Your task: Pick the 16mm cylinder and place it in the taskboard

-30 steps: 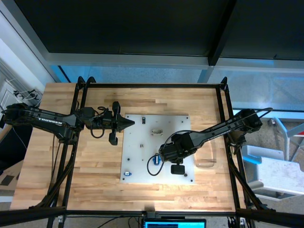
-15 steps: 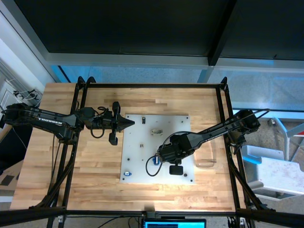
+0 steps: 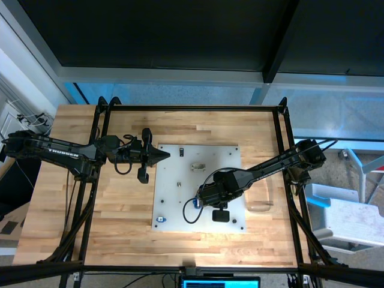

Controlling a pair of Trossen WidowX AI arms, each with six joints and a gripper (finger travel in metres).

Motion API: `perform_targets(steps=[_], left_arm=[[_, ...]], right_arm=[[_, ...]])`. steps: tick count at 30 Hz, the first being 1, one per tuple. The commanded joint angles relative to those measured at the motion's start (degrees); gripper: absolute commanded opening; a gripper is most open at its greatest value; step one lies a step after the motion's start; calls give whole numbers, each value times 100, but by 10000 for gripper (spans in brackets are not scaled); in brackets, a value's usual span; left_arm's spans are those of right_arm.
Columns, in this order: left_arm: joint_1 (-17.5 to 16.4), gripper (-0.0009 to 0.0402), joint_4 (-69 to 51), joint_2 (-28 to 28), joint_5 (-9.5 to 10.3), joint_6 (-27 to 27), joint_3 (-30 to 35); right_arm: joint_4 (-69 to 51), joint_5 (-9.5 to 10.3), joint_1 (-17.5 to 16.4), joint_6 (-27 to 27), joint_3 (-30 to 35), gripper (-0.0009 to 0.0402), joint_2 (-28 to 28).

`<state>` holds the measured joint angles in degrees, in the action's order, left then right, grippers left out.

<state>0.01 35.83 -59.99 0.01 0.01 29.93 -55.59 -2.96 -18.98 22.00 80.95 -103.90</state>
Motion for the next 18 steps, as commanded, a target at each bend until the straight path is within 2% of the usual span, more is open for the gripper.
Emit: perform_targets(steps=[1,18], left_arm=[[-2,0,2,0,0,0,2],[-2,0,0,0,0,0,2]], right_arm=[[33,4,-2,2,-2,59,-48],[177,2,-2,20,-127,59,-68]])
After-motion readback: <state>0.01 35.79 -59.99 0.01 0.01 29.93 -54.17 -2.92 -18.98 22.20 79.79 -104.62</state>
